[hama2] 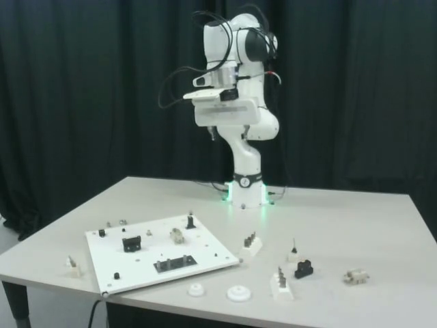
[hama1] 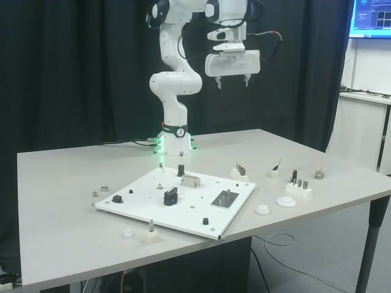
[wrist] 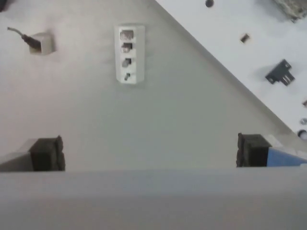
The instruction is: Pick square peg 4.
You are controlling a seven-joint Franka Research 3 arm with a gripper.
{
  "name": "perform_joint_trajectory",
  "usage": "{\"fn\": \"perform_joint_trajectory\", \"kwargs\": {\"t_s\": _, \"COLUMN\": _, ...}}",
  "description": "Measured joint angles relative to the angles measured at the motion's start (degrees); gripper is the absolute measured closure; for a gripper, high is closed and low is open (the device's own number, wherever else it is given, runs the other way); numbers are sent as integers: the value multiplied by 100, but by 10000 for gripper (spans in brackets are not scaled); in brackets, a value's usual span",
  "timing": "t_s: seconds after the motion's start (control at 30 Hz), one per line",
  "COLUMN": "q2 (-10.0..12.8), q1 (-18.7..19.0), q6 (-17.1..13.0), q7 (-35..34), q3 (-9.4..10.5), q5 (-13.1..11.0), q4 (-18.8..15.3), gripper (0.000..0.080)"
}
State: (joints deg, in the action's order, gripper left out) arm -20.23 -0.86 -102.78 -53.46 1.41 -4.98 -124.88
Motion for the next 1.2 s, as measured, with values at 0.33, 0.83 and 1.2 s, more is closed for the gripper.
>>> {"fn": "perform_joint_trajectory", "kwargs": {"t_s": 0.33, "q2": 682, "q1": 0, "q6": -240, "q7": 19, "q3": 240, "q5": 153, "q4": 270, "gripper": 3}}
{"fn": "perform_joint_trajectory", "kwargs": {"t_s": 0.83, "q2": 1686, "q1": 1, "q6": -480, "q7": -9, "q3": 363, "q5": 251, "q4": 791, "gripper": 3}}
{"fn": "perform_joint_trajectory", "kwargs": {"t_s": 1.2, "q2": 2367, "q1": 27, "q6": -713, "q7": -24, "q3": 364, "q5": 275, "q4": 1064, "gripper": 3}}
